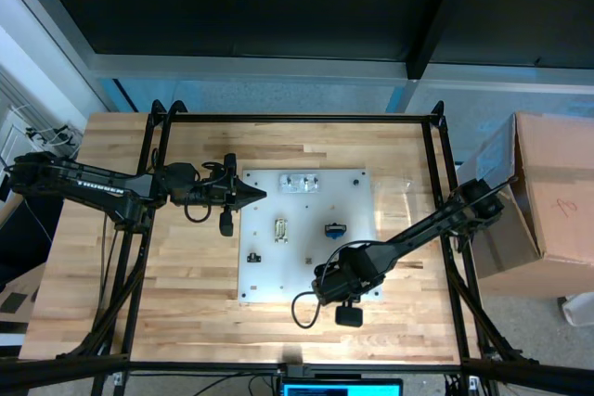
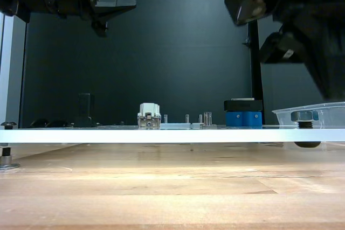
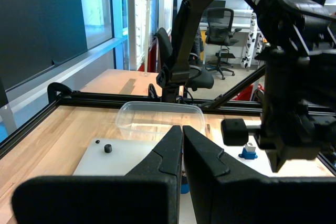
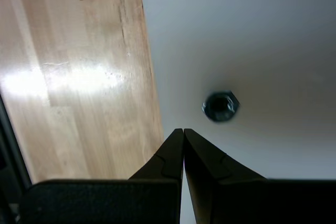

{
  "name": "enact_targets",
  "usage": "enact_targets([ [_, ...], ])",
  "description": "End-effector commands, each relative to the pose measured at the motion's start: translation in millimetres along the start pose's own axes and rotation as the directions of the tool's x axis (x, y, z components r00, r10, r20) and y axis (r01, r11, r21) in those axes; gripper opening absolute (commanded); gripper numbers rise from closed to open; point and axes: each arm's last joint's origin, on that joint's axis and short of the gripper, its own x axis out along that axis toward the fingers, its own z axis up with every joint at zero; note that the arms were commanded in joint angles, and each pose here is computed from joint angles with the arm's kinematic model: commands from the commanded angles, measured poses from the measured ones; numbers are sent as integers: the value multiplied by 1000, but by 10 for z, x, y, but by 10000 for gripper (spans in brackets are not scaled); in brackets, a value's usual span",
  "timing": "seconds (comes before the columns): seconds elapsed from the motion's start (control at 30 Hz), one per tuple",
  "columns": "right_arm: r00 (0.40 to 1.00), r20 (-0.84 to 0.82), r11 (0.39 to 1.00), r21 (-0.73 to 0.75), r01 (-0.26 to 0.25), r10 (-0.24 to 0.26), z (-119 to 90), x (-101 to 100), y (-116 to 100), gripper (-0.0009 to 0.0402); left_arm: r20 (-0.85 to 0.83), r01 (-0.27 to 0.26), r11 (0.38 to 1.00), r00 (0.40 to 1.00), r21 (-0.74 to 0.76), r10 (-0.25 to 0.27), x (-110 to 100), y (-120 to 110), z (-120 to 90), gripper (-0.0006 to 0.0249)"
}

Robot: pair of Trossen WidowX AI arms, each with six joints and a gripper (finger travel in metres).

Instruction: Unfasten the M12 nut and place it in the container

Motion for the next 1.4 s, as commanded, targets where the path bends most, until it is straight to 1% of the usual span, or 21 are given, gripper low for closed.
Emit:
enact_targets([
  [0.03, 1000, -1, 1000, -9, 1, -1, 27, 101, 15, 0, 2, 0, 1000, 1000, 0, 0, 1, 0, 1, 0],
  [0.13, 1000, 5, 1000, -11, 24, -23, 33, 130, 7, 0, 2, 0, 1000, 1000, 0, 0, 1, 1, 1, 0],
  [0.23, 999, 4, 999, -10, 35, -35, 29, 120, -4, 0, 2, 0, 1000, 1000, 0, 0, 1, 0, 1, 0],
  [0.33, 996, 23, 997, -7, 83, -83, 19, 91, -25, 0, 2, 0, 1000, 1000, 0, 0, 1, 0, 1, 0],
  [0.43, 996, 12, 996, -7, 91, -91, 5, 78, -35, 0, 2, 0, 1000, 1000, 0, 0, 1, 0, 1, 0],
  [0.63, 996, 15, 996, -10, 92, -91, 3, 64, -37, 0, 2, 0, 1000, 1000, 0, 0, 1, 0, 1, 0],
  [0.67, 995, 20, 995, -11, 102, -102, 4, 59, -43, 0, 2, 0, 1000, 1000, 0, 0, 1, 0, 1, 0],
  [0.7, 990, 35, 990, -7, 140, -140, -2, 38, -61, 0, 2, 0, 1000, 1000, 0, 0, 1, 0, 1, 0],
  [0.8, 938, 103, 943, 84, 323, -331, -49, -77, -143, 0, 2, 0, 1000, 1000, 0, 0, 1, 0, 1, 0],
  [0.83, 925, 117, 930, 110, 351, -363, -65, -119, -157, 0, 2, 0, 1000, 1000, 0, 0, 1, 0, 1, 0],
  [0.87, 921, 123, 927, 115, 356, -369, -75, -153, -163, 0, 2, 0, 1000, 1000, 0, 0, 1, 0, 1, 0],
  [0.93, 924, 124, 930, 114, 349, -362, -89, -198, -167, 0, 2, 0, 1000, 1000, 0, 0, 1, 0, 1, 0],
  [1.0, 935, 107, 938, 110, 328, -339, -100, -212, -163, 0, 2, 0, 1000, 1000, 0, 0, 1, 0, 1, 0],
  [1.07, 953, 76, 954, 91, 287, -294, -110, -211, -150, 0, 2, 0, 1000, 1000, 0, 0, 1, 0, 1, 0],
  [1.17, 977, 28, 976, 66, 208, -211, -117, -203, -123, 0, 2, 0, 1000, 1000, 0, 0, 1, 0, 1, 0],
  [1.2, 981, 20, 979, 66, 191, -192, -118, -202, -115, 0, 2, 0, 1000, 1000, 0, 0, 1, 0, 1, 0],
  [1.3, 987, 16, 982, 104, 159, -162, -111, -201, -100, 0, 2, 0, 1000, 1000, 0, 0, 1, 1, 2, 0],
  [1.4, 987, 33, 965, 219, 145, -155, -84, -244, -79, 8, 2, 0, 1000, 1000, 0, 0, 0, 0, 2, 0],
])
